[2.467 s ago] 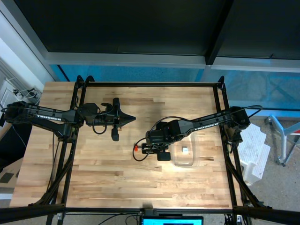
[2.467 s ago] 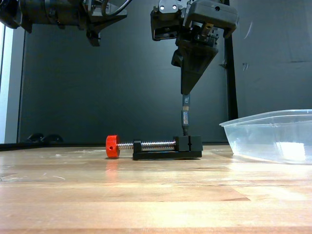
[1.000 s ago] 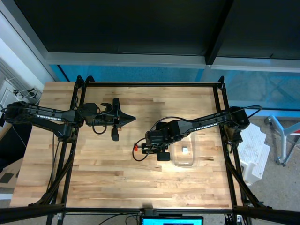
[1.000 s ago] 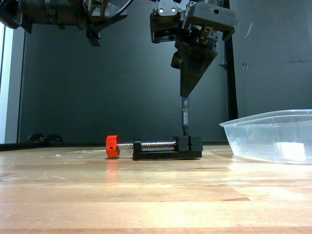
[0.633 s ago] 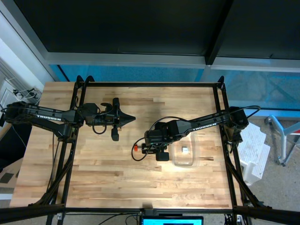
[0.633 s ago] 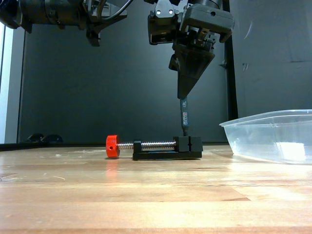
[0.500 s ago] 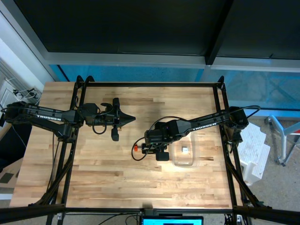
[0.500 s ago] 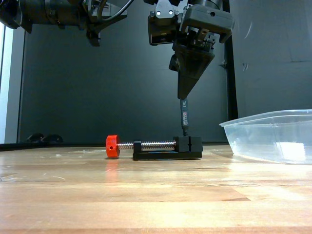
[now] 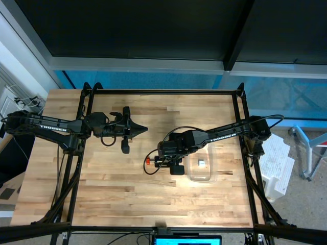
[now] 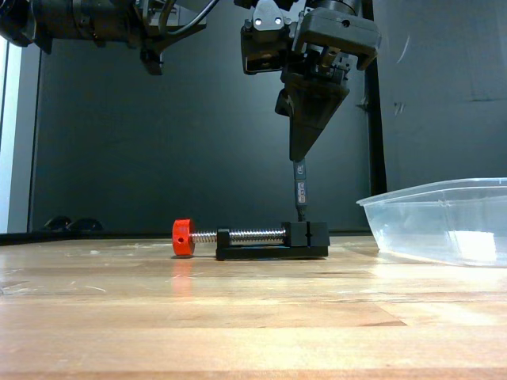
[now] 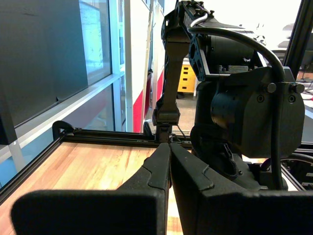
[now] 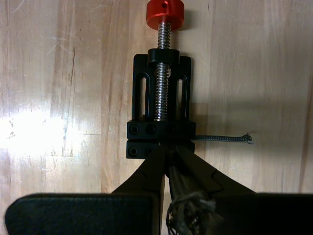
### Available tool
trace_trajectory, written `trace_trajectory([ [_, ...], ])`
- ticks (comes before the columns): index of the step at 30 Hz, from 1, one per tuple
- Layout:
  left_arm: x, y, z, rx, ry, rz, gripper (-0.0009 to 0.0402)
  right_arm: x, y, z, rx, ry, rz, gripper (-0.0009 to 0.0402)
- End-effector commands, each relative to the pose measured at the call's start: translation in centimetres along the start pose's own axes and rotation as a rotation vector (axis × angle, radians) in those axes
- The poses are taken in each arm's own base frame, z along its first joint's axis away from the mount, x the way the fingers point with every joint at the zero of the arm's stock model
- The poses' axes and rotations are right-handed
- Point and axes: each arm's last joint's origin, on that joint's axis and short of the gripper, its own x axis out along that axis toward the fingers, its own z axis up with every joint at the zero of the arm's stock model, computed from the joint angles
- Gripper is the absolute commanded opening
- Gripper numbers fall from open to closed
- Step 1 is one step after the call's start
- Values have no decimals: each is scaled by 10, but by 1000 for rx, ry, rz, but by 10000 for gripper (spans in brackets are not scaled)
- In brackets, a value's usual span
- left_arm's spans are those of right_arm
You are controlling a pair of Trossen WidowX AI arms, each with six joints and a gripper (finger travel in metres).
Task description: Pick the usb-c connector and install on the hub
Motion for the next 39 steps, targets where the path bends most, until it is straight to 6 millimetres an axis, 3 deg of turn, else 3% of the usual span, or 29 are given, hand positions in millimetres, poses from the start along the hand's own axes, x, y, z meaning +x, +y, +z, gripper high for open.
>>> trace_trajectory([
  [1, 0, 0, 0, 0, 0, 0, 0, -3, 0, 0, 1, -8, -2, 31],
  [8, 0, 0, 0, 0, 0, 0, 0, -11, -1, -1, 7, -26, 0, 98],
  [20, 0, 0, 0, 0, 0, 0, 0, -45, -6, -15, 9, -49, 7, 180],
  [35, 0, 0, 0, 0, 0, 0, 0, -54, -7, -20, 2, -98, 11, 172],
  [39, 0, 0, 0, 0, 0, 0, 0, -64, -9, -24, -11, -183, 17, 156],
])
